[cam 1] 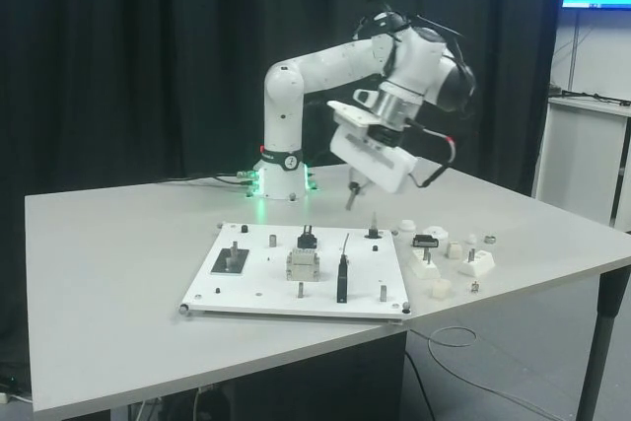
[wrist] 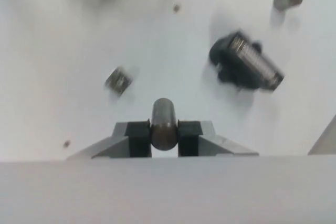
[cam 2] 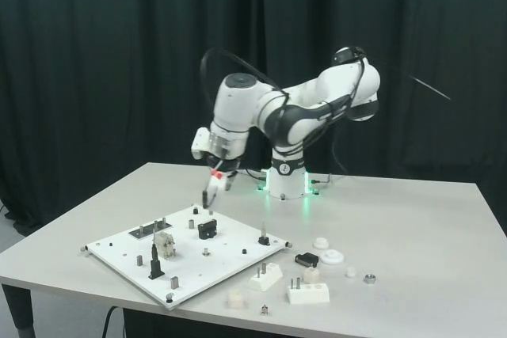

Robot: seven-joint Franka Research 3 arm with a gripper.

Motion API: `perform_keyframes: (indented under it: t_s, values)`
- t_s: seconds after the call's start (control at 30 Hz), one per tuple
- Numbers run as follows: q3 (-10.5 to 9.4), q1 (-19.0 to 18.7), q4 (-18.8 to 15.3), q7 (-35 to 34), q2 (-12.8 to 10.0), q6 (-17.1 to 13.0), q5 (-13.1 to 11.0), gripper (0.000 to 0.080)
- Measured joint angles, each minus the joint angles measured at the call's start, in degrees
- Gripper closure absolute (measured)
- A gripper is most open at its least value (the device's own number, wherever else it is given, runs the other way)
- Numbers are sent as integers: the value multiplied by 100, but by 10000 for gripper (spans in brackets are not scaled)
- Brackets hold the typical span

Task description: Insert round peg 3.

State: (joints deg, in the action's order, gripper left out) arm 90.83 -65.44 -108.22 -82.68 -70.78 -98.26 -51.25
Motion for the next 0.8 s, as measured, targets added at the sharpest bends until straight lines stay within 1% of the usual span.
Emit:
perform_keyframes:
  t_s: [0.17, 0.33, 0.57, 0.8]
  values:
    - [29, 149, -277, 519, -1, -171, -63, 698]
    - [43, 314, -554, 1000, -16, -370, -177, 698]
    - [50, 601, -920, 1641, -116, -711, -490, 698]
    - [32, 952, -1096, 2302, -253, -1037, -898, 698]
